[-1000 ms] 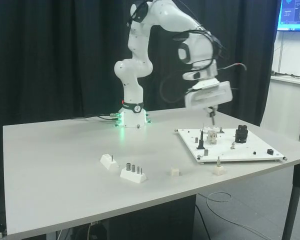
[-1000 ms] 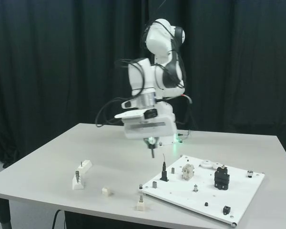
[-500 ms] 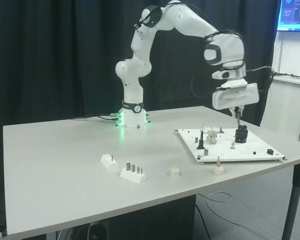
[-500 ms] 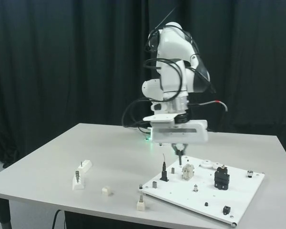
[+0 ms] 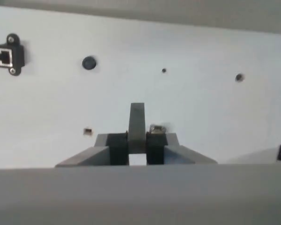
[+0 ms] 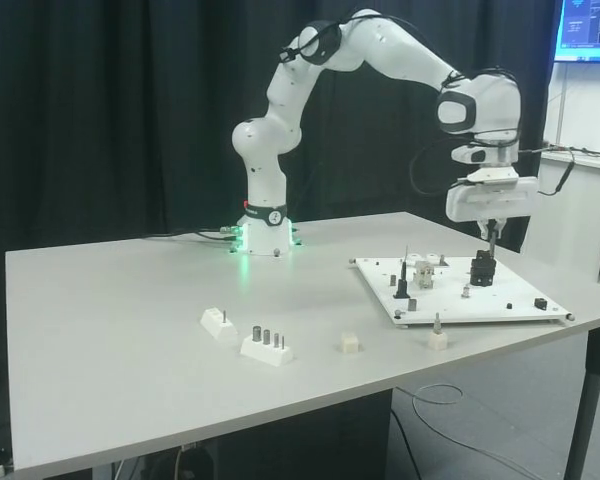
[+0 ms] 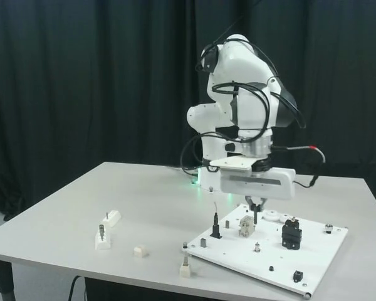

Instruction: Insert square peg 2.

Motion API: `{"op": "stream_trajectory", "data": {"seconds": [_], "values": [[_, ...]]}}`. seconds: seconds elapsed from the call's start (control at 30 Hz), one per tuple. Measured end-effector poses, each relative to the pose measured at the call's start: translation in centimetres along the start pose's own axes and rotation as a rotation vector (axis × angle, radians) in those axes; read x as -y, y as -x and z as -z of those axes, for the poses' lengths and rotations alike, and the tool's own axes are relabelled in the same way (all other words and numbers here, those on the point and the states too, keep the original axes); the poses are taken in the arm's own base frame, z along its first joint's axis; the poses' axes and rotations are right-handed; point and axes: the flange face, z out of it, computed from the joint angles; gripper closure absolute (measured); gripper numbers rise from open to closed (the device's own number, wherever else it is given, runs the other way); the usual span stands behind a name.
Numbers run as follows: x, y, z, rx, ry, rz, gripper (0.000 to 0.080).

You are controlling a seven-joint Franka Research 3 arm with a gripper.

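Note:
My gripper (image 5: 136,140) is shut on a slim grey square peg (image 5: 136,117), which juts out past the black pads (image 5: 117,147). It hangs over the white board (image 5: 201,108), near a small square hole (image 5: 87,131) and a small metal part (image 5: 155,128). In the first room view the gripper (image 6: 490,232) hovers above the board (image 6: 500,305), just over a black block (image 6: 482,268). From the second room view the gripper (image 7: 255,210) holds the peg (image 7: 255,217) a little above the board (image 7: 238,260), clear of its surface.
The board carries a black socket (image 5: 8,56), a round black hole (image 5: 89,63), an upright black post (image 7: 216,229), a white fixture (image 7: 246,226) and a black block (image 7: 291,235). Two white peg stands (image 6: 265,347) (image 6: 218,322) and small white blocks (image 6: 350,342) (image 6: 437,339) sit on the grey table (image 6: 110,300).
The arm has swung across from the table's middle to above the board, carrying the peg. It has stretched out farther from its base and the gripper has come lower.

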Motion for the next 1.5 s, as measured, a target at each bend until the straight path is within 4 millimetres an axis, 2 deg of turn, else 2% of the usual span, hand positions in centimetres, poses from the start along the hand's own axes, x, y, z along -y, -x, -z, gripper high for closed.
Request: {"op": "stream_trajectory", "data": {"seconds": [0.6,1.5], "values": [[1.9,4.4,-4.0,-0.006,0.069,-0.024,0.0728],[2.2,6.2,-8.5,-0.015,0.123,-0.001,0.0728]]}}
